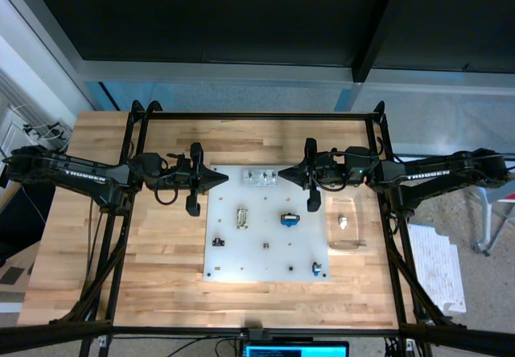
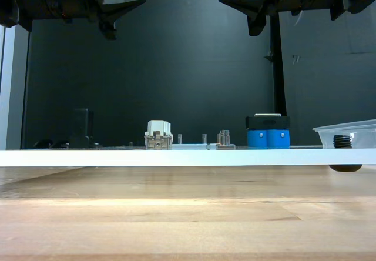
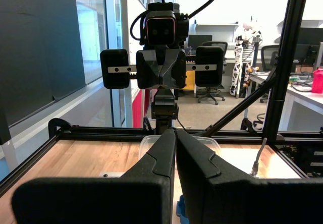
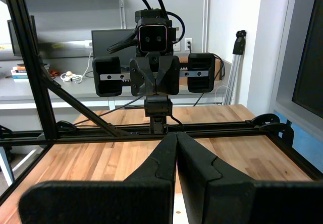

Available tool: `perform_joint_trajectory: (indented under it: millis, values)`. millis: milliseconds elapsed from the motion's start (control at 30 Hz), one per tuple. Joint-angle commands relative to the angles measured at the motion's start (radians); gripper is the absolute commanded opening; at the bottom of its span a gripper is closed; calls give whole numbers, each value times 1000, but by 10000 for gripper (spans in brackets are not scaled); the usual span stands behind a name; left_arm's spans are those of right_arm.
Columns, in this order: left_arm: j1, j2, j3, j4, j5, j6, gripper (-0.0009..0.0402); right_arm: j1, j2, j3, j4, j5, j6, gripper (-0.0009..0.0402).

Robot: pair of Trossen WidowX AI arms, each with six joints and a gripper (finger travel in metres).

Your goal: Pick the RJ45 connector and install on taskboard

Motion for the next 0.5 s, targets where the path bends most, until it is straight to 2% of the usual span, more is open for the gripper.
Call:
perform_joint_trajectory:
  millis: [33, 100, 167, 500]
  values:
    - [0, 0, 0, 0, 0, 0, 0, 0, 0, 0, -1, 0, 0, 0]
    - [0, 0, 0, 0, 0, 0, 0, 0, 0, 0, -2, 1, -4, 0]
    - [0, 0, 0, 0, 0, 0, 0, 0, 1, 0, -31, 36, -43, 0]
    - [0, 0, 0, 0, 0, 0, 0, 0, 1, 0, -47, 34, -43, 0]
